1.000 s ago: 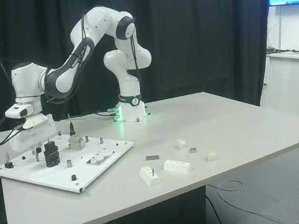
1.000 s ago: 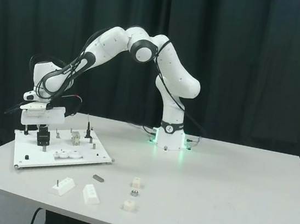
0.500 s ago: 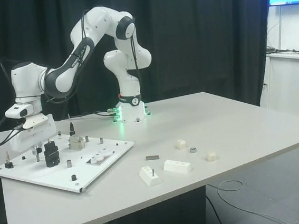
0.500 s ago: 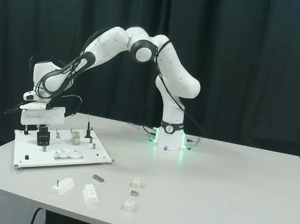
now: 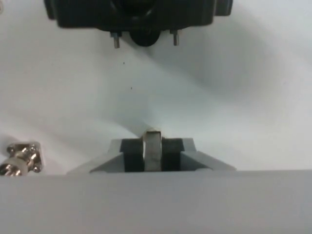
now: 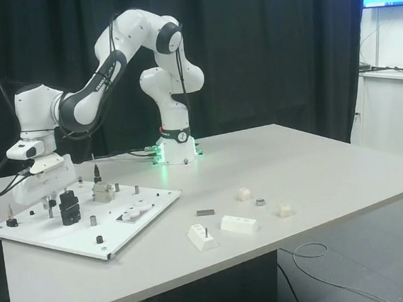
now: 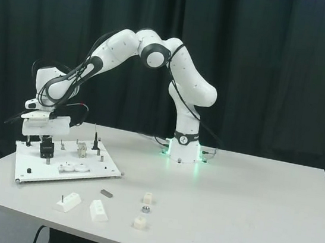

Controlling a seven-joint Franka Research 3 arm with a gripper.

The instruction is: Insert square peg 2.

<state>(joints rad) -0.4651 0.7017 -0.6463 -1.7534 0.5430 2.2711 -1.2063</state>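
Observation:
My gripper (image 5: 152,157) is shut on a grey square peg (image 5: 152,146), which stands upright between the black pads (image 5: 130,156). The peg's tip hangs just over the white board (image 5: 219,97), a little way from a black fixture (image 5: 131,14). In the first room view the gripper (image 6: 49,201) is at the far left of the board (image 6: 149,199), beside that black fixture (image 6: 68,206). The second room view shows the gripper (image 7: 31,139) low over the board (image 7: 105,171). The hole under the peg is hidden.
Posts, a metal block (image 6: 103,192) and white discs (image 6: 132,213) stand on the board. A metal connector (image 5: 22,158) lies near the peg. Loose on the table: a grey bar (image 6: 206,211), a nut (image 6: 261,202), two white holders (image 6: 201,236) and two small cubes (image 6: 244,193).
The hand has crept up very slightly with the peg still held. Nothing else on the board or the table has moved.

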